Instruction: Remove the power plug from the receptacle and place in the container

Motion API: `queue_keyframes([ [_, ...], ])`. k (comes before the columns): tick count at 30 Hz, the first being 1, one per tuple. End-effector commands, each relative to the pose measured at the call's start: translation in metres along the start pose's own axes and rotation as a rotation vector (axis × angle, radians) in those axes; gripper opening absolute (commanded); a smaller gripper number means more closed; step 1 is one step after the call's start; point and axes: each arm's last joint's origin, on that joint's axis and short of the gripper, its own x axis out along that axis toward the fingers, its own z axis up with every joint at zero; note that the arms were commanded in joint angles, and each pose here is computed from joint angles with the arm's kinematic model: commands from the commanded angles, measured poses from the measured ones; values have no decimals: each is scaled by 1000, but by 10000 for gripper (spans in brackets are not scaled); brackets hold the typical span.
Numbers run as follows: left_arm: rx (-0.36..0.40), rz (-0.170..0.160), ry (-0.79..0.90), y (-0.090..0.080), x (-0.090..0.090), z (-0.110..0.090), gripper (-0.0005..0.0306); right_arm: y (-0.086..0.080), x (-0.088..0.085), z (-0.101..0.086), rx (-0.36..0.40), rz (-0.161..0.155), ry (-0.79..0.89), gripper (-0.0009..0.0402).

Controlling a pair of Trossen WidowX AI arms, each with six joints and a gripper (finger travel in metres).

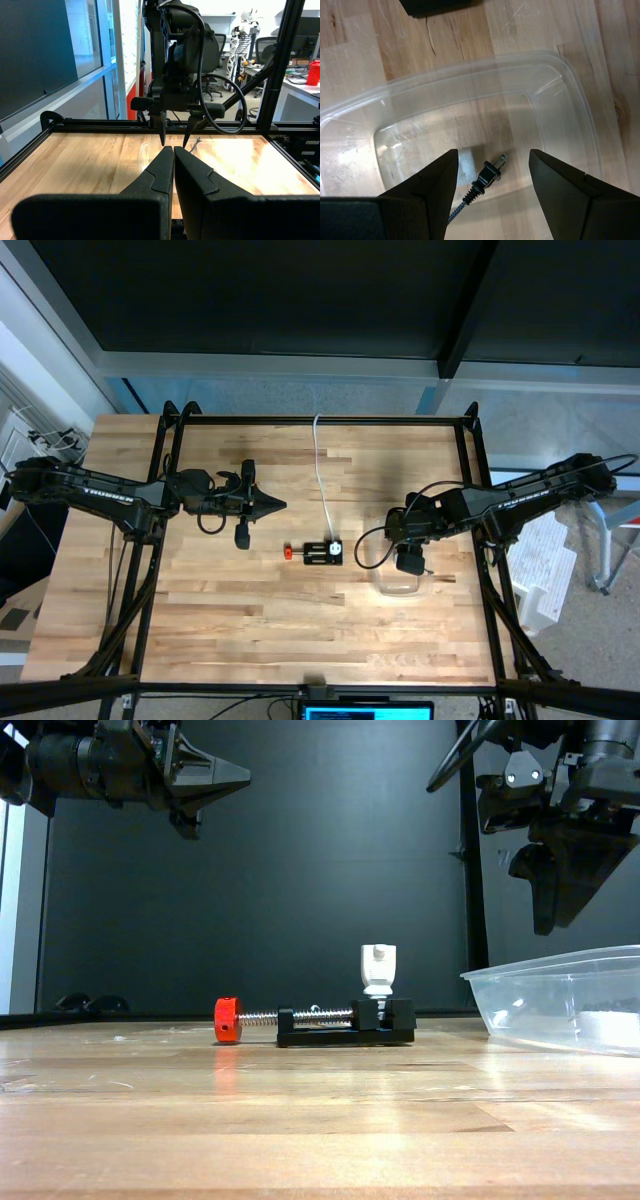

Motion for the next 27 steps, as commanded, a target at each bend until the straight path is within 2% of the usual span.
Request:
queue_keyframes([
  [1, 0, 0, 0, 0, 0, 0, 0, 0, -1, 1, -2, 1, -3, 196],
  [6, 0, 0, 0, 0, 0, 0, 0, 0, -7, 3, -15, 11, -24, 196],
  [9, 0, 0, 0, 0, 0, 0, 0, -3, -21, 10, -38, 29, -84, 196],
  [13, 0, 0, 0, 0, 0, 0, 0, -8, -41, 24, -77, 68, -196, 188],
  [16, 0, 0, 0, 0, 0, 0, 0, -14, -50, 36, -117, 107, -273, 166],
  [20, 0, 0, 0, 0, 0, 0, 0, -21, -56, 48, -143, 117, -359, 126],
  [27, 0, 0, 0, 0, 0, 0, 0, -29, -67, 54, -176, 110, -519, 43],
])
